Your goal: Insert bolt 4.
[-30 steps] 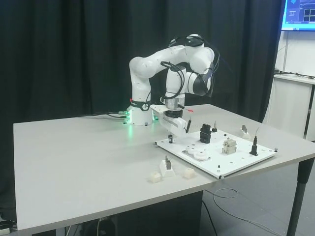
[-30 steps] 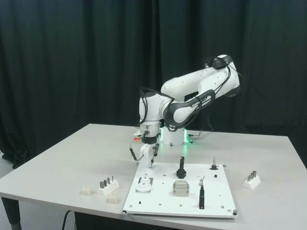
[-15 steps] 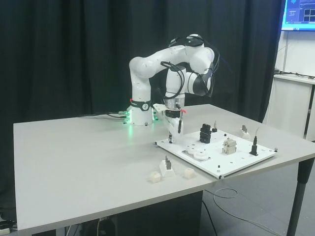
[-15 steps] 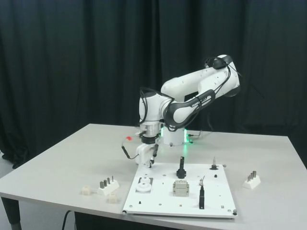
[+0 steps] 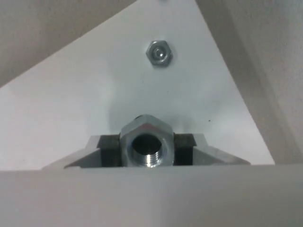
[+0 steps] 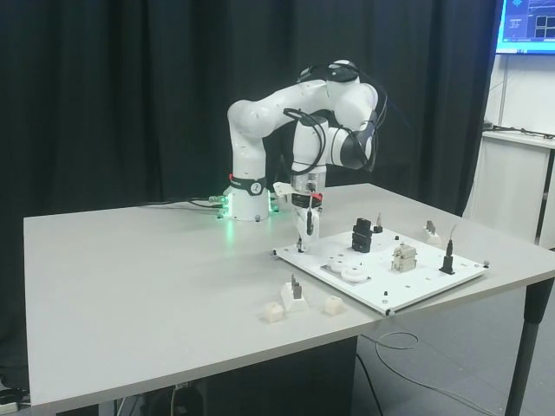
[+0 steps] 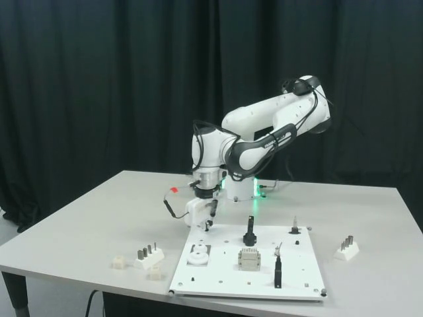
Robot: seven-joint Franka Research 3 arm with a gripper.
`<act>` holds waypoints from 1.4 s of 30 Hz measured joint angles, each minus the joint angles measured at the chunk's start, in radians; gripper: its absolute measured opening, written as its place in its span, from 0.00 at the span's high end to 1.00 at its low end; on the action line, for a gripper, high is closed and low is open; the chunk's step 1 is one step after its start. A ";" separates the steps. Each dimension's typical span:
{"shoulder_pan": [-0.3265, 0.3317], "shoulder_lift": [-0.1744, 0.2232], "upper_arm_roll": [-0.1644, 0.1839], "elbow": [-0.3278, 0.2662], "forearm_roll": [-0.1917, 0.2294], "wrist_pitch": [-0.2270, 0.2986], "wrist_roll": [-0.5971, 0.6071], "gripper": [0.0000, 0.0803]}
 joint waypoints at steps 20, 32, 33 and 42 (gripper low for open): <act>0.000 -0.002 0.003 0.012 -0.027 0.003 0.003 0.72; 0.005 -0.002 0.005 0.014 -0.055 0.009 0.002 0.72; 0.006 -0.002 0.004 0.014 -0.056 0.013 0.002 0.32; 0.013 -0.002 -0.012 0.015 -0.072 0.042 0.002 0.06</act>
